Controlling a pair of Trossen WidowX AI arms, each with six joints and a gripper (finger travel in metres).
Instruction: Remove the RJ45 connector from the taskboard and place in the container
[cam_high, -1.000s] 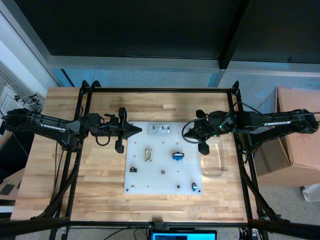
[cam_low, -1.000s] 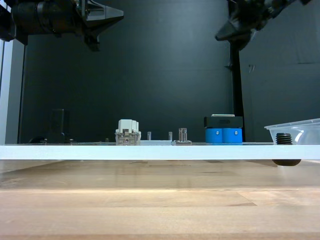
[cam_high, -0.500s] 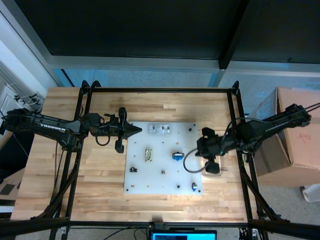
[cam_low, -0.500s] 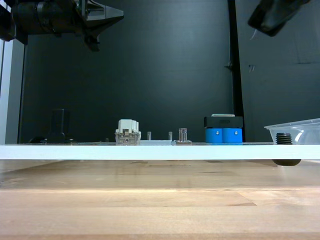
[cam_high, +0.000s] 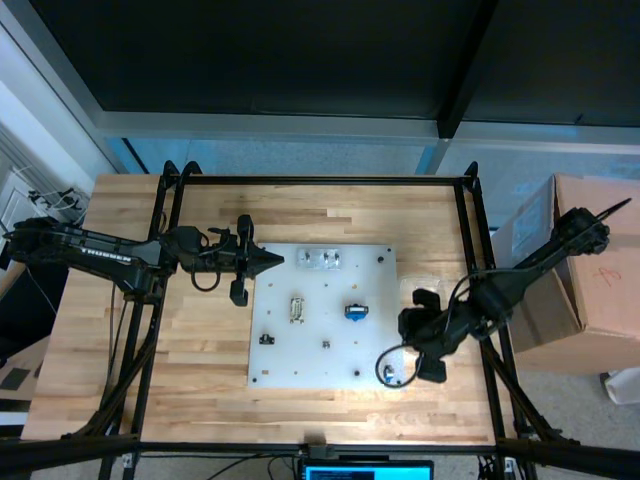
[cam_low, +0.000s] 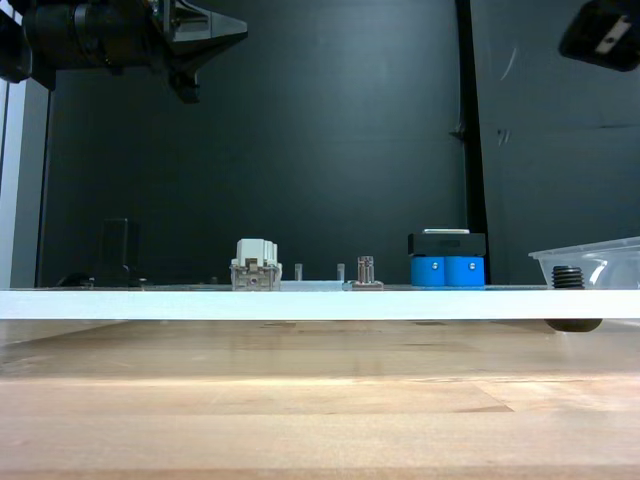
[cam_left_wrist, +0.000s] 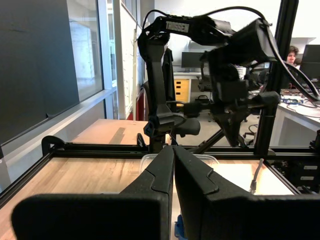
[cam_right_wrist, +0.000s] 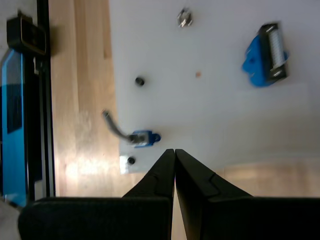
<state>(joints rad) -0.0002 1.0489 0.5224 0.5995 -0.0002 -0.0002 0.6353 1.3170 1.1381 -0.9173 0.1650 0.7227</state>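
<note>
The RJ45 connector (cam_high: 388, 374) is a small blue plug with a short grey cable. It sits at the near right corner of the white taskboard (cam_high: 320, 345), and neither gripper holds it. In the right wrist view the RJ45 connector (cam_right_wrist: 144, 137) lies just off my shut fingertips. My right gripper (cam_high: 408, 340) hangs high above that corner, shut and empty, and its body (cam_low: 600, 33) shows high up in the low view. My left gripper (cam_high: 272, 260) hovers over the board's far left edge, shut on nothing. The clear container (cam_high: 422, 292) stands right of the board, partly under the right arm.
A blue connector block (cam_high: 355, 311) sits mid-board, a grey-white socket (cam_high: 296, 309) to its left, and a clear part (cam_high: 322, 259) at the far edge. A black frame surrounds the table. A cardboard box (cam_high: 585, 280) stands at the right.
The right arm has swung from the board's far right side toward me, over the container, and now hangs above the near right corner. The left arm and the RJ45 connector have not moved.
</note>
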